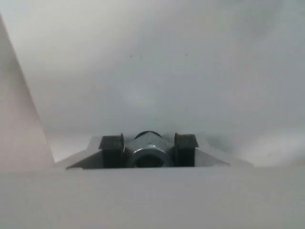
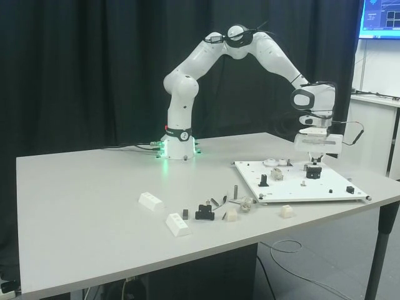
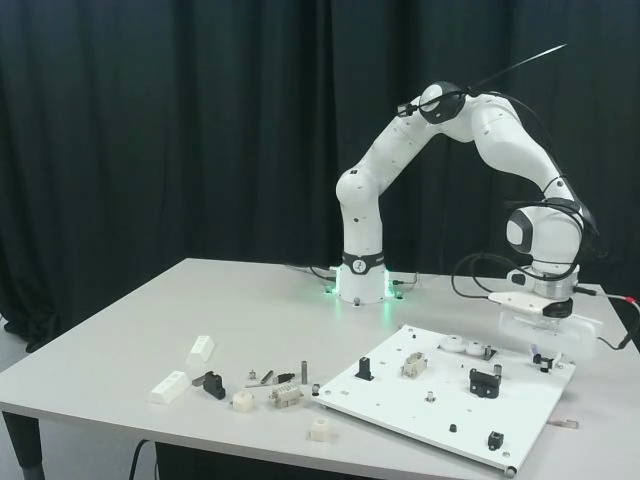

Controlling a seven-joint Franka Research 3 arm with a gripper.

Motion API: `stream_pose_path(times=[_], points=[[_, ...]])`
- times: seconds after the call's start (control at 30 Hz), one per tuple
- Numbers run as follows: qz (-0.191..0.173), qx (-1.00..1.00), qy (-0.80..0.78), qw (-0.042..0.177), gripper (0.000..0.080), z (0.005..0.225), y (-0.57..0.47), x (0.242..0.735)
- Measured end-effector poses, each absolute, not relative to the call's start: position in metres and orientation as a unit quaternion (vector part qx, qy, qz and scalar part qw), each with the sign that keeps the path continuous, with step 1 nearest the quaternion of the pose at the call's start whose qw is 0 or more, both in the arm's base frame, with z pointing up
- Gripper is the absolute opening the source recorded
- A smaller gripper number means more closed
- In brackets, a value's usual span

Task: Remove bolt 4.

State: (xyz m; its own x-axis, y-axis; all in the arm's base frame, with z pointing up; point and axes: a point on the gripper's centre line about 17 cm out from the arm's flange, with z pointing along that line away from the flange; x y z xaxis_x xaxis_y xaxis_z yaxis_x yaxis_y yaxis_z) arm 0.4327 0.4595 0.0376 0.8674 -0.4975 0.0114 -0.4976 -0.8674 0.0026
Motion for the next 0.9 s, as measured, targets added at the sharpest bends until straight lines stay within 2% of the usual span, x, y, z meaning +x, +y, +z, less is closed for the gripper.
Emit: stream_pose_path(times=[0.9], points=[[-0.001, 0.997, 0.072, -0.008, 0.0224, 0.0376, 0.4627, 0.4327]])
